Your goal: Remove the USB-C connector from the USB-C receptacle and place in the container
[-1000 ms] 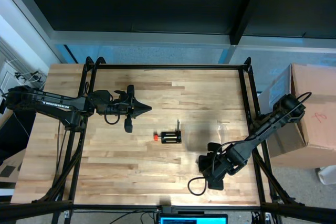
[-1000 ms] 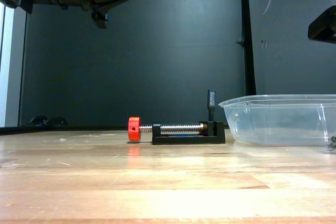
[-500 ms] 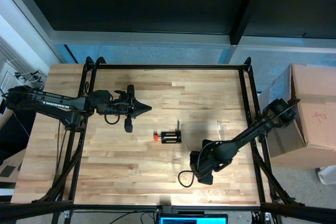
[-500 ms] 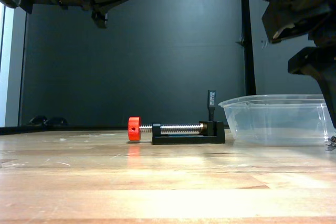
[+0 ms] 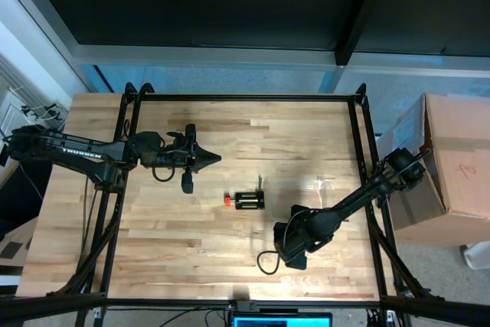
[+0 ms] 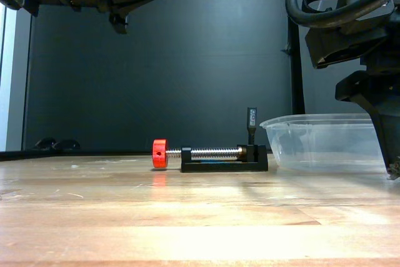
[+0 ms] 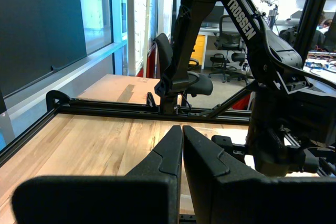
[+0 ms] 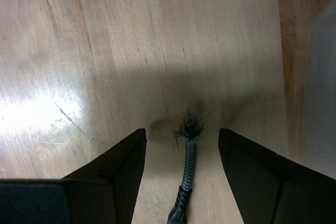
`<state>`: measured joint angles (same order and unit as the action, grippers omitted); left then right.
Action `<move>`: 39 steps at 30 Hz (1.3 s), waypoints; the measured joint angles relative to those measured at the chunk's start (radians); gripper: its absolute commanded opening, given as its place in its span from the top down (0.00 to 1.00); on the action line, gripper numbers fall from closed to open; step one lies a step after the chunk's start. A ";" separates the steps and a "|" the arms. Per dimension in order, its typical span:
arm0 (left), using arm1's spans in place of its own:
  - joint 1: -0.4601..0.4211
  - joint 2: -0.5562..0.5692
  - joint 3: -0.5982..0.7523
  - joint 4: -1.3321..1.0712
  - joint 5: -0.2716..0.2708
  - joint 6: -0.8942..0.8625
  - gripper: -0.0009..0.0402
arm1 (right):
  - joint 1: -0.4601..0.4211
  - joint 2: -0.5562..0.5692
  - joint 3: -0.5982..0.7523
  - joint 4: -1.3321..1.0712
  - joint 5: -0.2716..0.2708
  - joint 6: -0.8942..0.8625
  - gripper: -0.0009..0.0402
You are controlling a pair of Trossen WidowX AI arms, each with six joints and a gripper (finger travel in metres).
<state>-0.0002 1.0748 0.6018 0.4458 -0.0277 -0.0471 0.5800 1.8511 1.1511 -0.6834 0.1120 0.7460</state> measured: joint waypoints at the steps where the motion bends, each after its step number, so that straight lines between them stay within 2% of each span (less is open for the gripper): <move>1: 0.000 0.000 0.000 0.000 0.000 0.000 0.98 | -0.002 0.000 -0.003 0.003 0.000 0.000 0.56; 6: 0.000 0.000 0.000 0.000 0.000 0.000 0.98 | -0.006 0.000 -0.010 0.010 0.000 -0.003 0.67; 17: 0.000 0.000 0.000 0.000 0.000 0.000 0.98 | -0.006 0.000 -0.010 0.013 0.002 -0.004 0.99; 20: 0.000 0.000 0.000 0.000 0.000 0.000 0.98 | -0.006 0.000 -0.010 0.013 0.002 -0.004 0.96; 29: 0.000 0.000 0.000 0.000 0.000 0.000 0.98 | -0.006 -0.003 0.011 -0.002 -0.004 -0.004 0.98; 39: 0.000 0.000 0.000 0.000 0.000 0.000 0.98 | -0.007 -0.062 0.109 -0.134 -0.008 -0.021 0.98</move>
<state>-0.0002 1.0748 0.6018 0.4458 -0.0273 -0.0471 0.5732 1.7889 1.2606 -0.8169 0.1043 0.7246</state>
